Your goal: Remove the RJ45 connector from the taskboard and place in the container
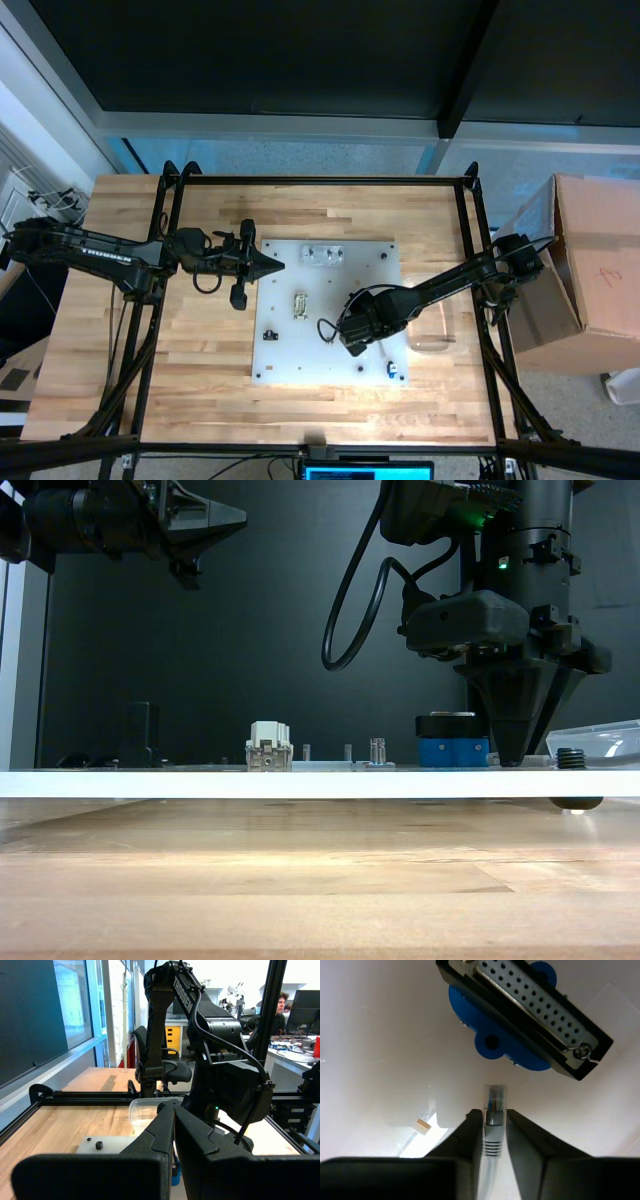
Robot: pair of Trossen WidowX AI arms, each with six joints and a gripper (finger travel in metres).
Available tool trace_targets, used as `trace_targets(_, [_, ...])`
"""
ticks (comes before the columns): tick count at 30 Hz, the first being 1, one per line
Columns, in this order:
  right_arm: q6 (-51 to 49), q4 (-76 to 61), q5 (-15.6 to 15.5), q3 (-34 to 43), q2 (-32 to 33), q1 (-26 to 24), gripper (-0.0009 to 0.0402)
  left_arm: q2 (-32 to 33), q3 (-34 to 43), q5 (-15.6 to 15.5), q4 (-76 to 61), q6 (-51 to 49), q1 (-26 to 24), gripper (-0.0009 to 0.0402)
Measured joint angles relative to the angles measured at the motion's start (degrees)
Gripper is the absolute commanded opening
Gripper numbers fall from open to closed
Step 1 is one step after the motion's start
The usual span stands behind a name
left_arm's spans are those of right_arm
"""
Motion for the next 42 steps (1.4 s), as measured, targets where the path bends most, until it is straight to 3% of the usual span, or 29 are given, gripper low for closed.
trace_targets(2, [-0.48, 0.02, 0.02, 0.0, 0.0, 0.0, -0.0003, 0.0, 0.0, 0.0, 0.0, 0.0, 0.0, 0.0])
trace_targets(9, [-0.9, 0.7, -0.24, -0.07, -1.2, 0.0, 0.0015, 0.0, 0.0, 0.0, 0.02, 0.02, 0.0, 0.0])
trace_targets(25, [-1.33, -11.82, 0.7, -0.48, -13.31, 0.37, 0.0016, 0.0, 0.0, 0.0, 0.02, 0.02, 0.0, 0.0])
trace_targets(38, [0.07, -13.64, 0.17, -14.36, -27.82, 0.85, 0.0016, 0.0, 0.0, 0.0, 0.0, 0.02, 0.0, 0.0])
trace_targets(42, [1.01, -13.53, 0.11, -19.04, -31.98, 1.07, 0.0038, 0.0, 0.0, 0.0, 0.0, 0.02, 0.0, 0.0])
